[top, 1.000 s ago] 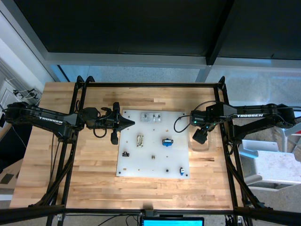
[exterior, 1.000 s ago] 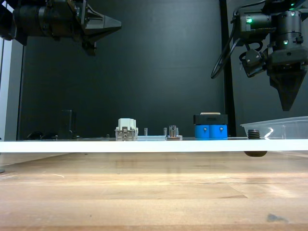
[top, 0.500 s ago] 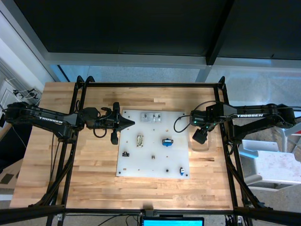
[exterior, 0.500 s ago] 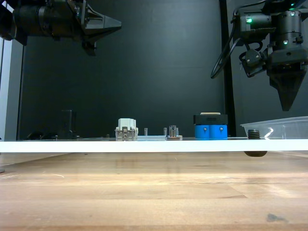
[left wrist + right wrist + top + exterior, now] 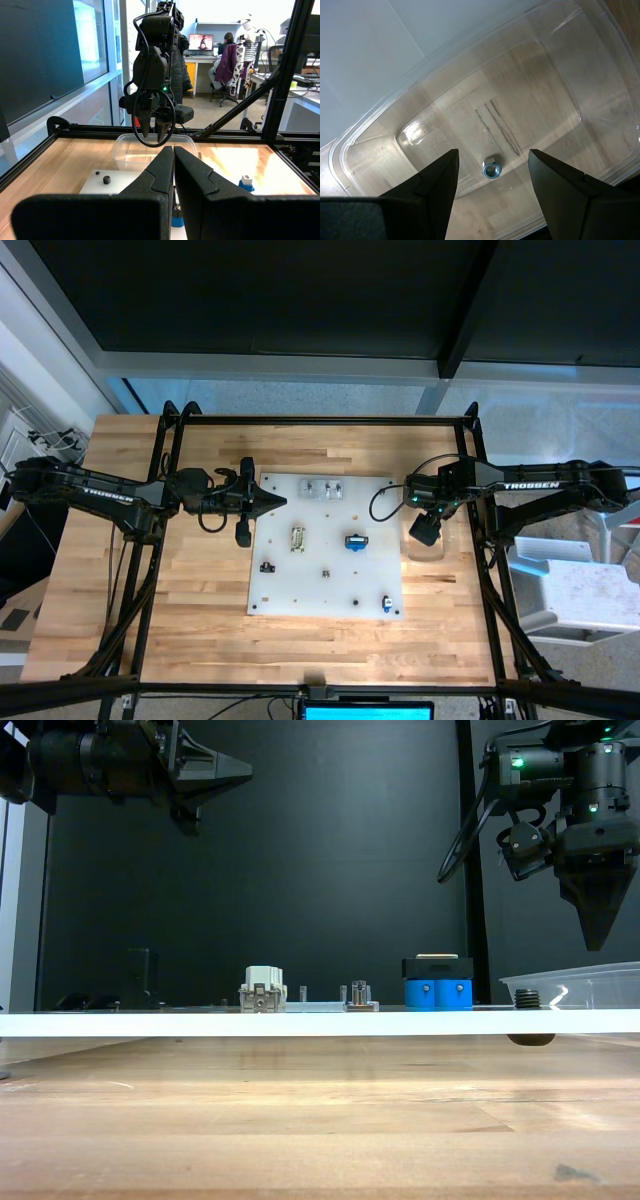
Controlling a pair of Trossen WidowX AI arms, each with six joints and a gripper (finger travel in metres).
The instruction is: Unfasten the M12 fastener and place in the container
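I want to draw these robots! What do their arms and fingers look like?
Both arms are black with white TROSSEN lettering. The left gripper, above the left edge of the white board, tapers to a pointed wedge. The right gripper, above the clear tray, has black pointed fingers, looping black cables and small green lights.

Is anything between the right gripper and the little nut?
Nothing: the right wrist view shows the open right gripper over the nut lying in the tray. The left gripper hovers shut over the board's left edge.
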